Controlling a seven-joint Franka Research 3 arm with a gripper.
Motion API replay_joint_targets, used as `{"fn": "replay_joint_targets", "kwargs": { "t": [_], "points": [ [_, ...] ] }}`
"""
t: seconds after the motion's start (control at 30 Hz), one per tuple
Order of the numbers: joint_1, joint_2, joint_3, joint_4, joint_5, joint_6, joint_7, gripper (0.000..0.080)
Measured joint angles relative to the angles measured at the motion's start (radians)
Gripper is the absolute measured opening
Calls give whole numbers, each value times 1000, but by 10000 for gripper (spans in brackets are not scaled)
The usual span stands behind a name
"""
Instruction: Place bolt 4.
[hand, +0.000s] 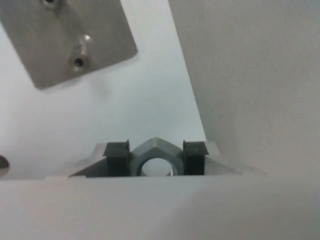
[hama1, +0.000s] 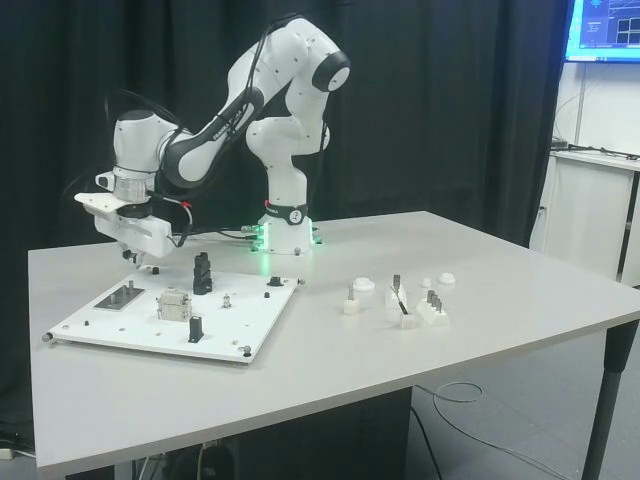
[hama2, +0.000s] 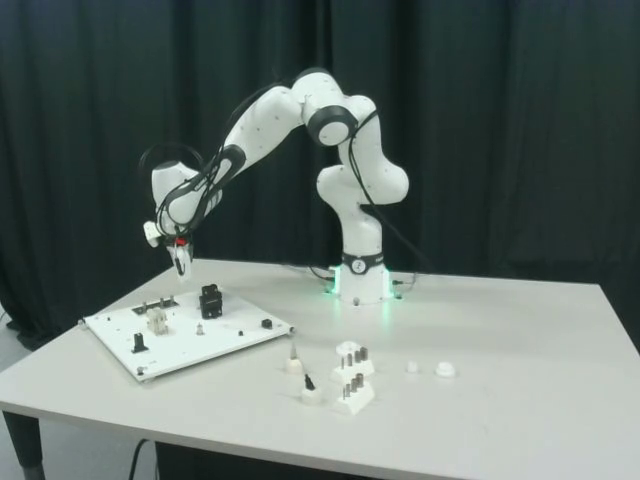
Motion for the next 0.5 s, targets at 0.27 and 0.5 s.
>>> {"fn": "replay_joint_targets", "kwargs": {
  "t": [0.27, 0.5],
  "points": [
    [11, -34, -3, 28, -37, -26, 13, 225],
    [36, -93, -8, 66, -95, -71, 74, 225]
  ]
}}
